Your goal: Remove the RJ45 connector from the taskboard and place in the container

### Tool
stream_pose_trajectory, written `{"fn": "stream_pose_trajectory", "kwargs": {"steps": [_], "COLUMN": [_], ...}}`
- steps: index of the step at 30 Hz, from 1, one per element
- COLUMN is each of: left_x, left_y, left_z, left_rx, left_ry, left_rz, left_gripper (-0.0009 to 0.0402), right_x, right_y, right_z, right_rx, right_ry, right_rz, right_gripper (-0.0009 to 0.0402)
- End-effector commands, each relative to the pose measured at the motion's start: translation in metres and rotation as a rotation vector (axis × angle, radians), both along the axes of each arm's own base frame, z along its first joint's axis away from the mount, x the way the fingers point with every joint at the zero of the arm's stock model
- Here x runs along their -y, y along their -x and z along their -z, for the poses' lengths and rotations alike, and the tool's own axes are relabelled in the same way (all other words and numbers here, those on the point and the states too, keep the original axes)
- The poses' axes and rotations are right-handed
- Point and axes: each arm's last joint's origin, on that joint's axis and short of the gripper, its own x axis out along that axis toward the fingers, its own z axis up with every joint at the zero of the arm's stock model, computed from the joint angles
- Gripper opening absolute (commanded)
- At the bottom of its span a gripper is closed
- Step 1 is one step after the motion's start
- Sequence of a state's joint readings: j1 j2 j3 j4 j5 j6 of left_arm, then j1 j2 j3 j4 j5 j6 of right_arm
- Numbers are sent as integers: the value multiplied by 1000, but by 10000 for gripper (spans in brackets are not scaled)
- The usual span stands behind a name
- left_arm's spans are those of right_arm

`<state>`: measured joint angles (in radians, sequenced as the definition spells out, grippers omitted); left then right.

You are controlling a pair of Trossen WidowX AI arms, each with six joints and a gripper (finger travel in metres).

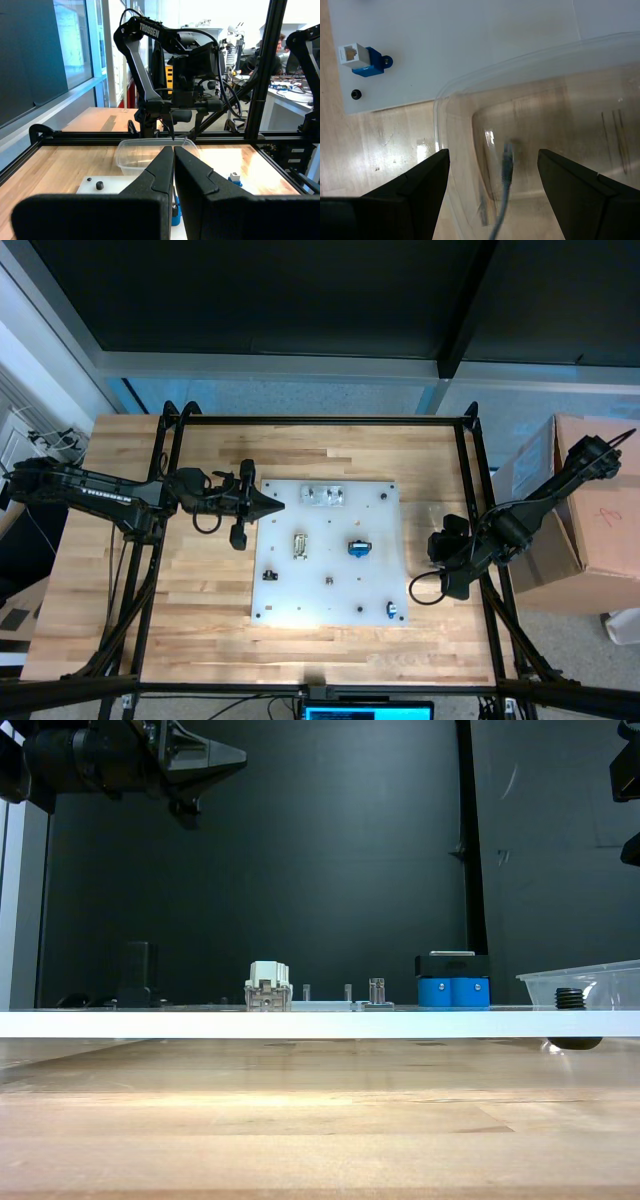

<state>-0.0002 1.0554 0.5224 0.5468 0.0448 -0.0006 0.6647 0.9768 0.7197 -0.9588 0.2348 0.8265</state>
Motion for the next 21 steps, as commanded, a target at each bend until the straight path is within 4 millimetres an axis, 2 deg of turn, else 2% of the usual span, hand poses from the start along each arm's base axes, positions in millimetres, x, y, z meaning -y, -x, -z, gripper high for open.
{"fn": "stream_pose_trajectory", "kwargs": {"steps": [1,21], "left_x": [0,0], "left_y": [0,0], "left_z": [0,0], "left_rx": [0,0], "left_ry": [0,0], "left_rz": [0,0], "left_gripper": [0,0], "right_x": [-1,-12], "right_y": [-1,-15], "right_z": [0,6], "right_rx": [7,7], "right_ry": [-8,-21], "right_rz": [7,29], "right_gripper": [240,232]}}
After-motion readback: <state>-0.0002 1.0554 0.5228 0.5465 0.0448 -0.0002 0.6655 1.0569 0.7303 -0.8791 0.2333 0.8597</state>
